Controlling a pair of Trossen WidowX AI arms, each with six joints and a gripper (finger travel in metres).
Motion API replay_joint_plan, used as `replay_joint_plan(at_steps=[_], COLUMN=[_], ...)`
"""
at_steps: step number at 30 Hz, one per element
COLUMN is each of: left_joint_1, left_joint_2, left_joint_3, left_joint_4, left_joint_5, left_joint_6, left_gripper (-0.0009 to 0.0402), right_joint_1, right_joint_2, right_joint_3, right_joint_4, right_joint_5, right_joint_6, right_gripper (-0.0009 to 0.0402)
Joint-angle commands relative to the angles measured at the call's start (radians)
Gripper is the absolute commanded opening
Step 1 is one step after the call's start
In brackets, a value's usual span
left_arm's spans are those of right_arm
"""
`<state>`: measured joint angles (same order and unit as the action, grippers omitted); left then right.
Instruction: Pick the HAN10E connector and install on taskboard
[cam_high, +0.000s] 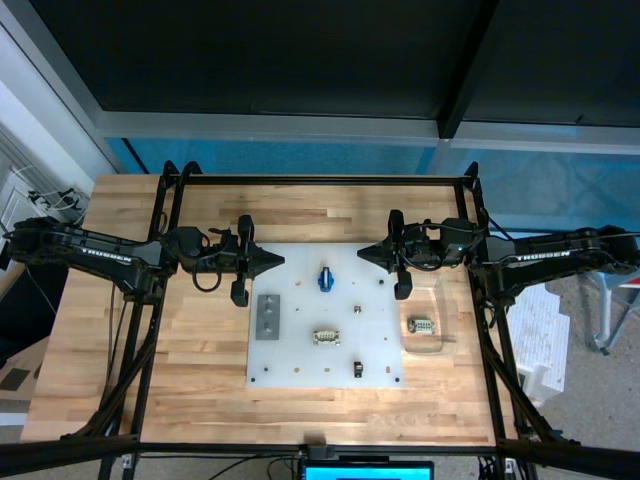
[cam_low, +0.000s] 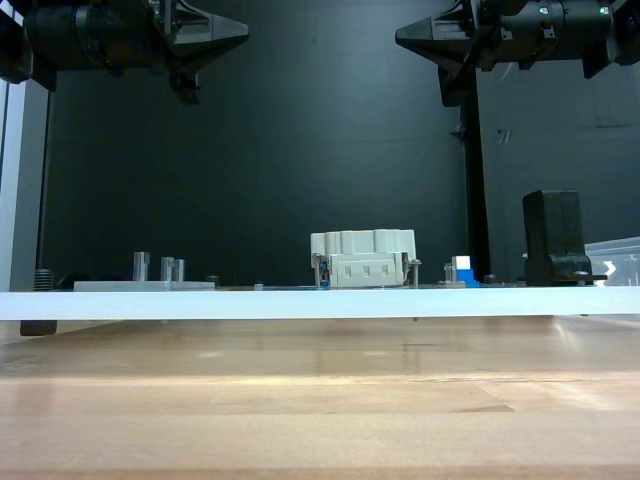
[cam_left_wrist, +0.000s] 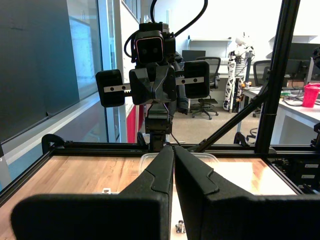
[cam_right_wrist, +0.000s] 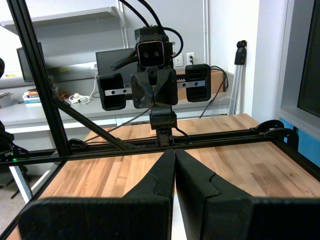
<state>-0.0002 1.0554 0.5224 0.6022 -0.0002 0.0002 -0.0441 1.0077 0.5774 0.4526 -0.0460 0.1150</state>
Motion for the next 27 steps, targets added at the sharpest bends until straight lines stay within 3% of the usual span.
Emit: replay_joint_plan(at_steps=[1,22,25,27], left_joint_1=[0.000,0.000,0.000,0.000], left_joint_2=[0.000,0.000,0.000,0.000], left_joint_3=[0.000,0.000,0.000,0.000], left_joint_4=[0.000,0.000,0.000,0.000], left_joint_5=[0.000,0.000,0.000,0.000], left_joint_6=[0.000,0.000,0.000,0.000], left_gripper=[0.0001,0.0001,0.0001,0.0001], right_joint_1=[0.001,0.001,0.001,0.003], right_joint_2=[0.000,0.000,0.000,0.000], right_joint_3=[0.000,0.002,0.044,0.090], right_joint_4=[0.002,0.000,-0.117,-0.237], right_joint_5=[0.000,0.004,0.034,0.035], right_joint_6=[-0.060,-0.043,-0.046,-0.048], right_gripper=[0.0000,0.0000,0.0000,0.0000])
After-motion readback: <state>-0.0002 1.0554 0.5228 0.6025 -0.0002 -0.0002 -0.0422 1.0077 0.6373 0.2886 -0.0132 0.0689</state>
